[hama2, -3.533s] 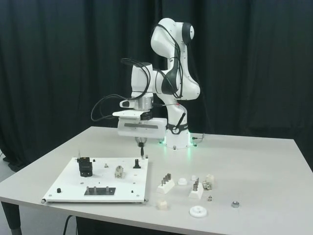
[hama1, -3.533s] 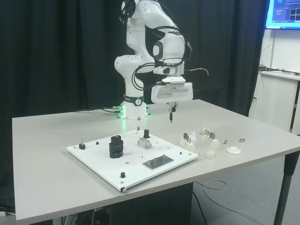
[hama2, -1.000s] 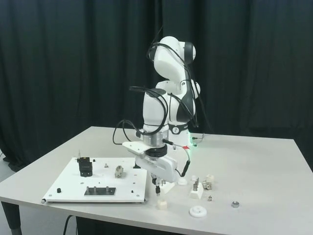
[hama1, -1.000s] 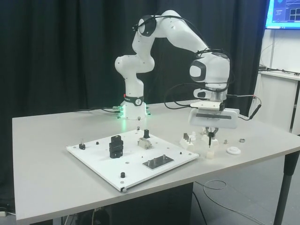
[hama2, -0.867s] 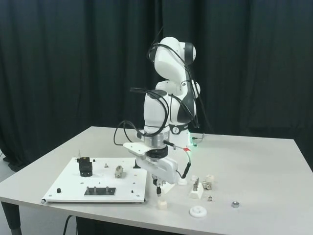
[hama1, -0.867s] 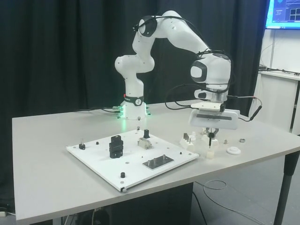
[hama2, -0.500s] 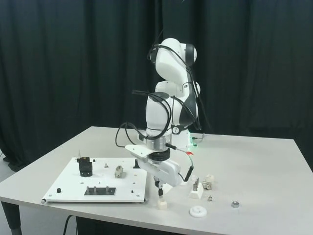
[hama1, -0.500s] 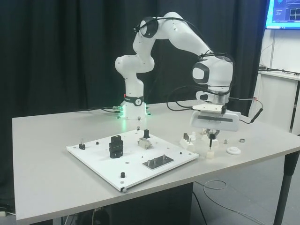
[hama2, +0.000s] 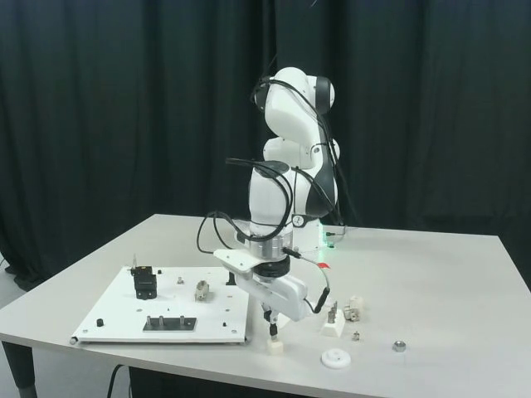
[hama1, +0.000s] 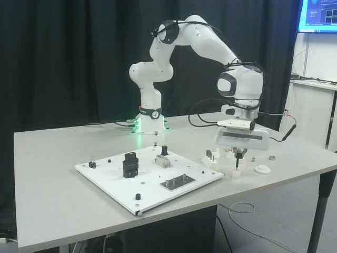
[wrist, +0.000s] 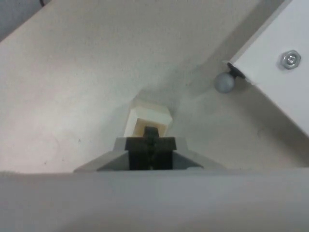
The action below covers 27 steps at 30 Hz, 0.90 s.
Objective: Place USB.
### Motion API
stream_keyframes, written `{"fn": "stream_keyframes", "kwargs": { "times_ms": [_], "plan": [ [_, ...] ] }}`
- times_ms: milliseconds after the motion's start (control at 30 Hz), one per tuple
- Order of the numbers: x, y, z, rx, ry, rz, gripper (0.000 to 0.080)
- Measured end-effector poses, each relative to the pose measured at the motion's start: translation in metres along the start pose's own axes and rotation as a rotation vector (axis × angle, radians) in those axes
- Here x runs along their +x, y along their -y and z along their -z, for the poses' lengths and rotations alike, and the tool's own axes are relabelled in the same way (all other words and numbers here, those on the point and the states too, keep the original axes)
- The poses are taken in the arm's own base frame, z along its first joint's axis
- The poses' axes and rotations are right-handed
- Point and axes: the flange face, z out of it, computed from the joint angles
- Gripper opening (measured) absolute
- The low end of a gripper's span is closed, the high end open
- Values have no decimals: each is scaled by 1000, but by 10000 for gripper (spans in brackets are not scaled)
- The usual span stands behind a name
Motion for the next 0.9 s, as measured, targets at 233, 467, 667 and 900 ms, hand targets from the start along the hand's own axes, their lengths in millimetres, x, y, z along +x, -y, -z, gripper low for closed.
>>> {"fn": "stream_keyframes", "kwargs": {
  "times_ms": [233, 467, 667, 900],
  "plan": [
    [0, 3, -5, -2, 0, -2, 25],
    [0, 5, -10, -5, -1, -1, 25],
    [1, 5, -13, -10, -2, -3, 25],
    [2, 5, -13, -26, -2, -40, 25]
  ]
}}
